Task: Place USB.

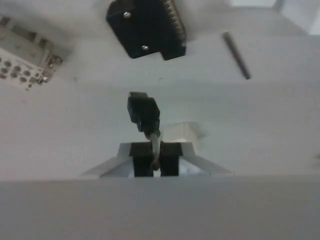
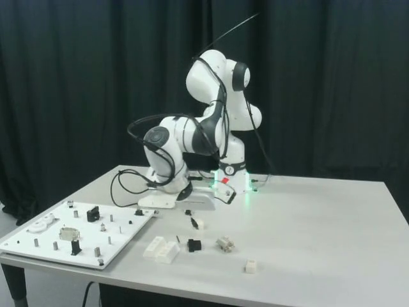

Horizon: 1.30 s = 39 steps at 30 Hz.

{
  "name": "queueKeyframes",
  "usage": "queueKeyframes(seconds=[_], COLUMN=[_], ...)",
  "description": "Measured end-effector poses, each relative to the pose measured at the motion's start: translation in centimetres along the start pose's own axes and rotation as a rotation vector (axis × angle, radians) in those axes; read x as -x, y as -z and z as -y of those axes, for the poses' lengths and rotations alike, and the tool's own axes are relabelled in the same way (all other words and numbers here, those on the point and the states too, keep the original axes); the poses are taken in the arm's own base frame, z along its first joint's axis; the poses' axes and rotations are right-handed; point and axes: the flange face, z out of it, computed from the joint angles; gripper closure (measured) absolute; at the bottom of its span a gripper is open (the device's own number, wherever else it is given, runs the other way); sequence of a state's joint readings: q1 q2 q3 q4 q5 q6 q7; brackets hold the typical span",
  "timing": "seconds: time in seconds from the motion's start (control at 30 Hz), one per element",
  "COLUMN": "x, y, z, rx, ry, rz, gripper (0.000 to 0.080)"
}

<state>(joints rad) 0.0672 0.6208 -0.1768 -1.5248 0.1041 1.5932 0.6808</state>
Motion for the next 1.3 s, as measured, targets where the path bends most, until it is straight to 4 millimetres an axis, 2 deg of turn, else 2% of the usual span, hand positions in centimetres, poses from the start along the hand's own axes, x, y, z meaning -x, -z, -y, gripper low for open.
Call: queueKeyframes(seconds=[0.43, 0.9, 0.93, 1.1, 1.13, 1.3], x=[3.4, 5.7, 5.8, 6.3, 6.4, 6.6], y=[-1.4, -2.2, -2.2, -2.3, -2.2, -2.2], z=[-0.3, -0.7, -0.7, -0.8, -0.8, -0.9], rx=[-0.024, -0.044, -0.044, -0.047, -0.047, -0.049], ry=[-0.001, -0.001, 0.0, -0.003, -0.003, -0.003], rz=[-0.057, -0.109, -0.11, -0.117, -0.118, -0.121], gripper=[0.0776, 0.0776, 0.064, 0.064, 0.0333, 0.0333])
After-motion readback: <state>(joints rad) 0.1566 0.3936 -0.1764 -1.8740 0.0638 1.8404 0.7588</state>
